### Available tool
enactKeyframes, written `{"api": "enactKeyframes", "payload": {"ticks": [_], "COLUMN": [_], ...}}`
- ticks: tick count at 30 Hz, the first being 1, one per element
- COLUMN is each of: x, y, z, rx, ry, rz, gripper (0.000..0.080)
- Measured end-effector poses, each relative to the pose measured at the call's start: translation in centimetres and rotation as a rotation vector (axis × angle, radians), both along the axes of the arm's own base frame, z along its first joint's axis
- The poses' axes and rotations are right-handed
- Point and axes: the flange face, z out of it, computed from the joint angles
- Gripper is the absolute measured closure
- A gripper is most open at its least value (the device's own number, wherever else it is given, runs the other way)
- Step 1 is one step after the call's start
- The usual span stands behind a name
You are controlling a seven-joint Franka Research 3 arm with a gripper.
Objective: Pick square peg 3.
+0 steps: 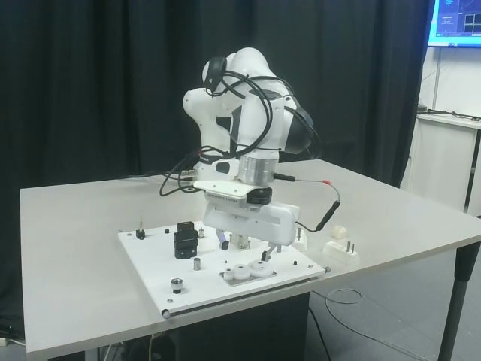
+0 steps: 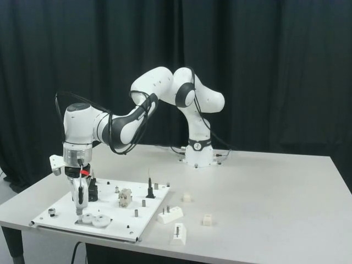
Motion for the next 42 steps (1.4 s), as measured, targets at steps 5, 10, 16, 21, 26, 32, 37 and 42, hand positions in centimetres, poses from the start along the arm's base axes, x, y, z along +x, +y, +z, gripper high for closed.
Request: {"api": "enactKeyframes", "payload": {"ticks": [5, 10, 16, 21, 26, 32, 37, 42], "x": [-0.1, -0.2, -0.3, -0.5, -0.6, -0.9, -1.1, -1.4], "y": [0.0, 0.1, 0.1, 0.3, 0.8, 2.0, 3.2, 4.5], "z": [-0.1, -0.2, -0.4, -0.7, -1.1, -1.5, -1.4, -1.1], "rx": [0.003, 0.008, 0.013, 0.019, 0.030, 0.053, 0.072, 0.090], "ry": [0.008, 0.020, 0.031, 0.045, 0.073, 0.120, 0.160, 0.192], "rz": [0.000, -0.001, 0.000, 0.006, 0.010, 0.017, 0.025, 0.032], "gripper": [0.0003, 0.0003, 0.0003, 0.0003, 0.0003, 0.0003, 0.0003, 0.0003]}}
